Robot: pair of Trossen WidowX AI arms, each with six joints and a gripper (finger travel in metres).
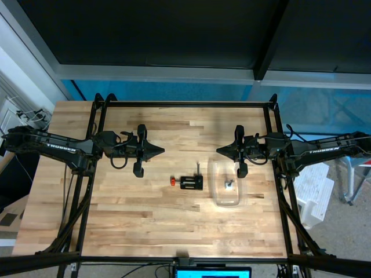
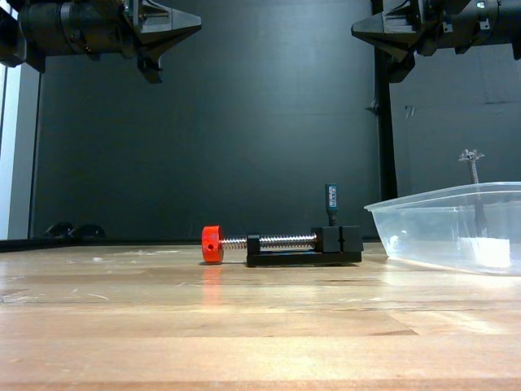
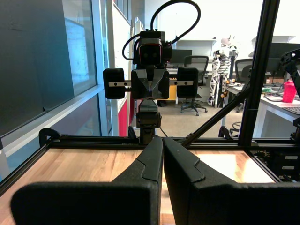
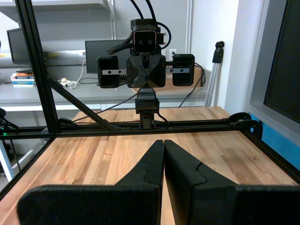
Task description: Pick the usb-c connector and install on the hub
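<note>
Status: nothing picked yet. Left tool (image 1: 160,150) and right tool (image 1: 219,151) both hang high over the tabletop (image 1: 116,220), tips facing each other. Each has its fingers pressed together with nothing between them.

Usb-c connector (image 1: 229,185) sits inside the clear tray (image 1: 226,204), on the right tool's side. Hub (image 1: 191,183) lies flat on the tabletop beside the tray, not touching it. Its red-orange knob (image 1: 173,181) points away from the tray.

Right tool is the obvious choice for the pick. Advice:
- Open it before descending and come straight down inside the tray walls.
- Centre on the connector and close on its body, not the plug end, so that end is free for insertion.
- Part is tiny, so an off-centre grasp likely skews it. Check alignment before approaching the hub.
- Left tool could brace the hub if it slides.

Can't tell from these views which hub face takes the connector.
</note>
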